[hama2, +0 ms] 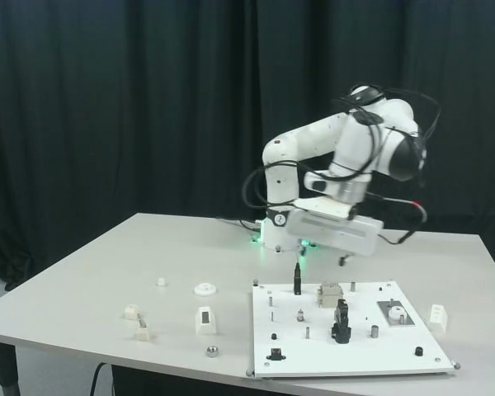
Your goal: Pick small gear.
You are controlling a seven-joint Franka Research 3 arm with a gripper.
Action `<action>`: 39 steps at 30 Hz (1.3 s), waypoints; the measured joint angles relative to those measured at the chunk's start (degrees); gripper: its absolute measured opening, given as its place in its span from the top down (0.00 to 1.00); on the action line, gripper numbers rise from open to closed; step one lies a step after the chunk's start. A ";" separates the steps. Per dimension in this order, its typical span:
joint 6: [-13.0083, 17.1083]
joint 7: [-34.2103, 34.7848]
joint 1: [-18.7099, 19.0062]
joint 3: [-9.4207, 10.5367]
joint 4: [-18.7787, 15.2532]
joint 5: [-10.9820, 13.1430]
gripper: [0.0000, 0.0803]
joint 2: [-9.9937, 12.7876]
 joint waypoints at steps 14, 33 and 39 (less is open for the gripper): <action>1.83 -14.31 -8.21 -1.10 -4.49 -1.16 0.00 0.31; 7.77 -32.79 -18.45 0.08 -13.02 0.85 0.00 2.66; 9.70 -38.63 -21.46 0.88 -15.97 3.55 0.00 3.92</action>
